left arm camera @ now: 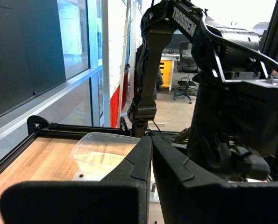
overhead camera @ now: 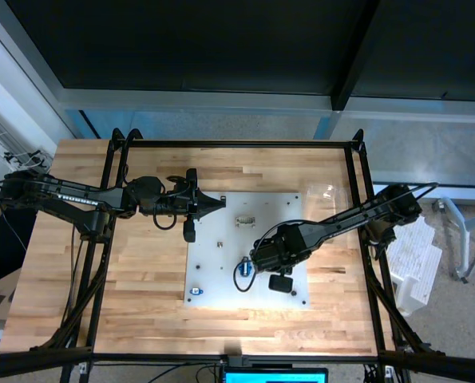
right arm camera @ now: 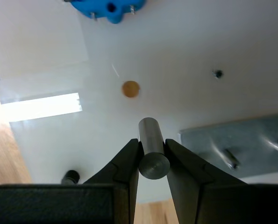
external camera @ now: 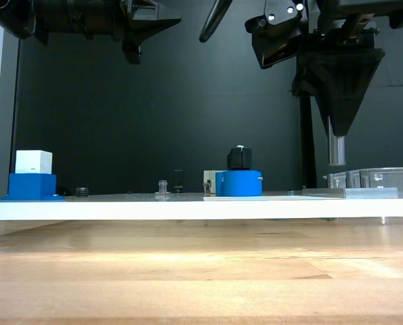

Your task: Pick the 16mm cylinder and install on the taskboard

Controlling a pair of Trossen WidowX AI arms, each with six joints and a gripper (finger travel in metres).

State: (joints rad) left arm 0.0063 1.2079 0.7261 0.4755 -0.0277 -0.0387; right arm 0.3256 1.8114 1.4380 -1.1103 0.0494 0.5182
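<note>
The 16mm cylinder [right arm camera: 151, 136], a short silver peg, is clamped upright between the fingers of my right gripper [right arm camera: 152, 148]. In the low view the cylinder [external camera: 336, 149] hangs a little above the white taskboard [external camera: 187, 203], right of the blue connector [external camera: 239, 181]. Below it the taskboard [right arm camera: 185, 42] shows a small orange-rimmed hole [right arm camera: 130, 88] just ahead of the peg. From above, my right gripper [overhead camera: 277, 271] is over the near right part of the taskboard [overhead camera: 221, 263]. My left gripper [overhead camera: 219, 201] is shut and empty, level above the board's far left edge.
A grey metal block [right arm camera: 241, 144] lies on the board close beside the peg. A beige connector [overhead camera: 243, 221] stands at the board's far middle. A blue base with a white cube [external camera: 32, 177] sits at the near left corner. A clear plastic tray [overhead camera: 321, 193] lies beyond the board.
</note>
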